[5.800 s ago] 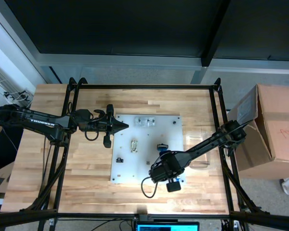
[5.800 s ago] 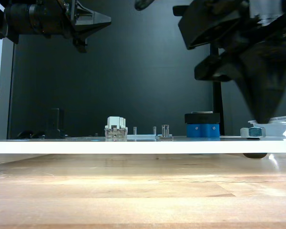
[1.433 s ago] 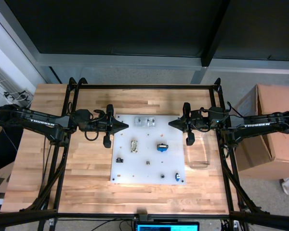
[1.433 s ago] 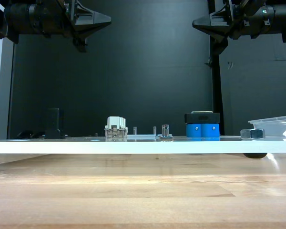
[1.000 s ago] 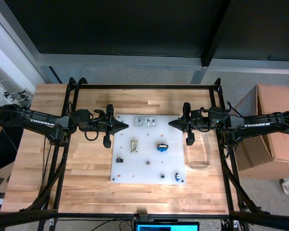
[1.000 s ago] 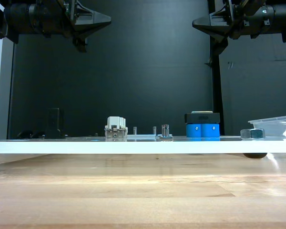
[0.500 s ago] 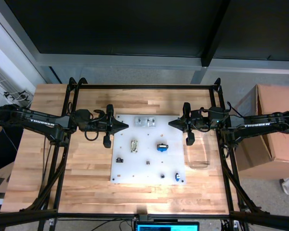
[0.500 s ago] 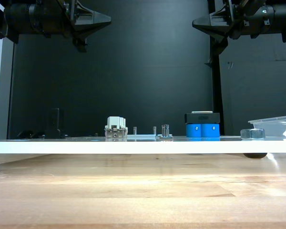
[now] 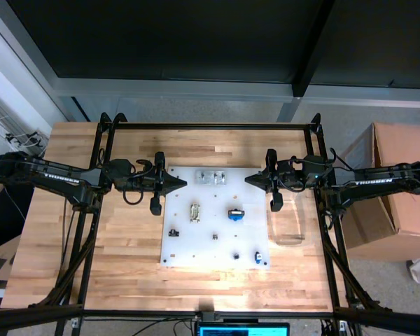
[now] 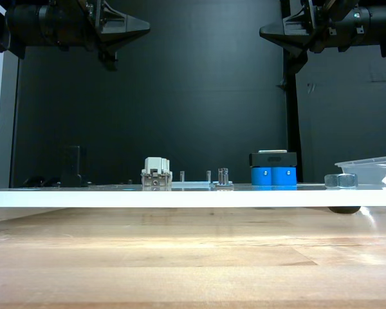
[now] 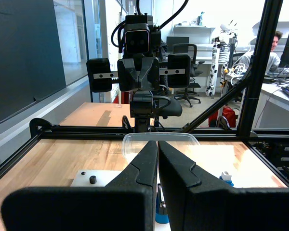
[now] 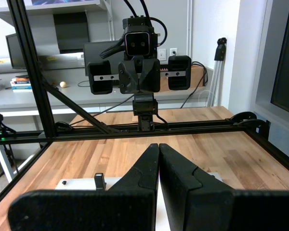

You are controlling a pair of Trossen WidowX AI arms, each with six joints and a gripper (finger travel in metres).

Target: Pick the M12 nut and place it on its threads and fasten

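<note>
The small silver nut (image 9: 257, 257) sits on its stud near the white board's (image 9: 189, 245) near right edge. In the low view the nut (image 10: 341, 181) rests low against the board with no ribs showing, and nothing holds it. My left gripper (image 9: 184, 183) hangs high over the board's far left edge, shut and empty; the left wrist view shows its fingertips (image 11: 149, 156) touching. My right gripper (image 9: 246, 180) hangs high over the far right edge, shut and empty, with its fingertips (image 12: 151, 159) together. Both grippers point inward at each other, the left gripper (image 10: 147, 26) and the right gripper (image 10: 262, 29) far above the board.
A clear tray (image 9: 288, 222) lies on the table right of the board, holding nothing I can see. On the board stand a white connector (image 10: 156, 174), a silver post (image 10: 223, 176) and a blue block (image 10: 273, 171). A cardboard box (image 9: 388, 189) stands beyond the right edge.
Earlier my right gripper was down over the nut at the board's near right. It has since lifted away to the far right, leaving the nut there. Nothing moved in the last second.
</note>
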